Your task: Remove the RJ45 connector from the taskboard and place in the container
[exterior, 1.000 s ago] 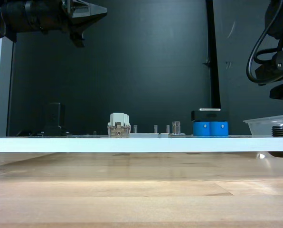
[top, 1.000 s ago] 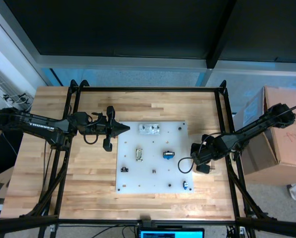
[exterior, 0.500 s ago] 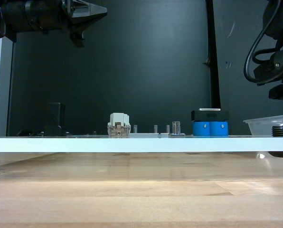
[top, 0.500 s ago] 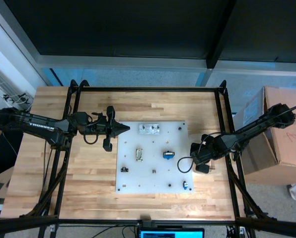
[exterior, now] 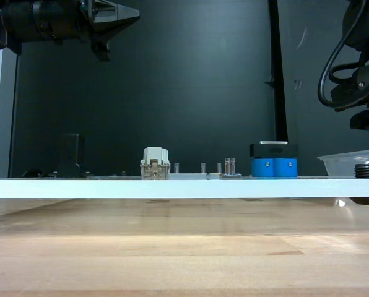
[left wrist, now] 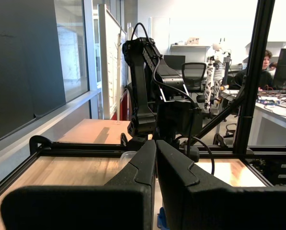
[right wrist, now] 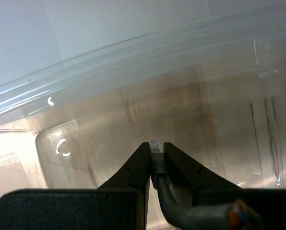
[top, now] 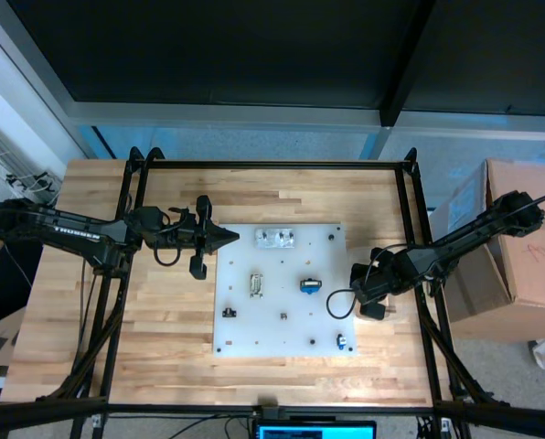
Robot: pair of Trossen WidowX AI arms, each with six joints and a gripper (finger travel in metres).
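My right gripper (right wrist: 155, 144) is shut on the RJ45 connector (right wrist: 156, 150), whose dark cable (right wrist: 165, 200) trails back between the fingers. The connector is clear of the white taskboard (top: 254, 327) and hangs inside the clear plastic container (right wrist: 133, 72), just above its floor. From above, the right gripper (top: 374, 302) sits just off the board's right edge. The container (exterior: 350, 162) shows at the right in the low view. My left gripper (top: 229, 237) hovers high over the board's back left corner, shut with nothing held (left wrist: 156, 149).
On the board stand a grey-white connector block (exterior: 155, 163), a blue-based part (exterior: 274, 162), a small metal post (exterior: 229, 166) and a silver block (top: 276, 239). A dark ribbed piece (exterior: 364, 170) shows through the container wall. A cardboard box (top: 519, 247) stands off the table's right.
The right gripper with the connector has shifted very slightly over the container. The left arm has not moved.
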